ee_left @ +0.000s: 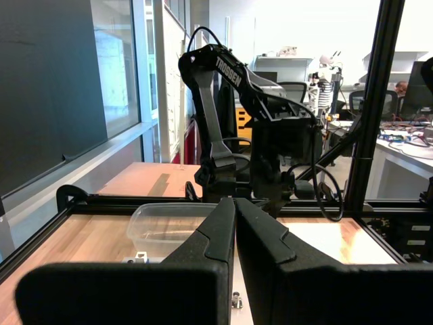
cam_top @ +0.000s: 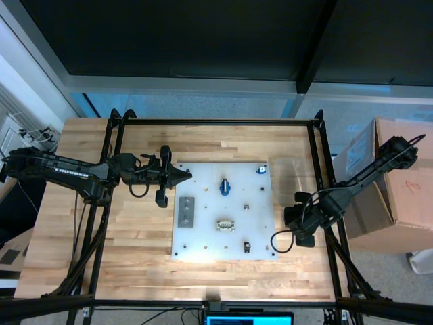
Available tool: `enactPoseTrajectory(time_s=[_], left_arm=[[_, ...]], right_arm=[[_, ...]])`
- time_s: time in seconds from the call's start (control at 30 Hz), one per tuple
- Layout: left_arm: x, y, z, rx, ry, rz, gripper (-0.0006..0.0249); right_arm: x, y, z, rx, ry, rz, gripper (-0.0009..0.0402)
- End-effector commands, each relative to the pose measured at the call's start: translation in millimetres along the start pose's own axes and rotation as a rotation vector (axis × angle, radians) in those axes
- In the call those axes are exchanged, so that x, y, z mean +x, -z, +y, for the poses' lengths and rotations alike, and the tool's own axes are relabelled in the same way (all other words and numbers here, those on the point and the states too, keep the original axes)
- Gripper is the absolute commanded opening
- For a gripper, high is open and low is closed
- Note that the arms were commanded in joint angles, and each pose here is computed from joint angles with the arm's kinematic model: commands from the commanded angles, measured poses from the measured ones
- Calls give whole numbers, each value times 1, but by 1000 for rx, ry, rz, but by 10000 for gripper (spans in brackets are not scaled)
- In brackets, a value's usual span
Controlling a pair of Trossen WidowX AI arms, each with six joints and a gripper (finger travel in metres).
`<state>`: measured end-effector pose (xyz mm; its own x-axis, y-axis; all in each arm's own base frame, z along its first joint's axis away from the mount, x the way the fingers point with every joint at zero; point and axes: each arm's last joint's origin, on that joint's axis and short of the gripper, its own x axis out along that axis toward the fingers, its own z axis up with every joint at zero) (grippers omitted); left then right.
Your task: Remove the HAN10E connector from the taskboard and place in the container
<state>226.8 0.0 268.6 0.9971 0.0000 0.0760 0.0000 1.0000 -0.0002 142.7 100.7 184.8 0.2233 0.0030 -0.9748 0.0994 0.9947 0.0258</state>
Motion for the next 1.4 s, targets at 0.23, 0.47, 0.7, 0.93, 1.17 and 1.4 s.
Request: enactPoseTrajectory(time_s=[0.23,0.47,0.7,0.93,1.17,1.4], left_arm=[[0,0,0,0,0,0,0],[0,0,0,0,0,0,0],[0,0,0,0,0,0,0],[0,0,0,0,0,0,0],[0,0,0,0,0,0,0],[0,0,0,0,0,0,0]], right_arm=[[21,11,-3,9,4,9,45],[30,13,-1,-1,15,22,117],[29,12,0,12,10,19,222],[12,7,3,9,28,41,302],[-26,-2,4,1,62,75,330],[-68,-9,4,-1,77,86,335]])
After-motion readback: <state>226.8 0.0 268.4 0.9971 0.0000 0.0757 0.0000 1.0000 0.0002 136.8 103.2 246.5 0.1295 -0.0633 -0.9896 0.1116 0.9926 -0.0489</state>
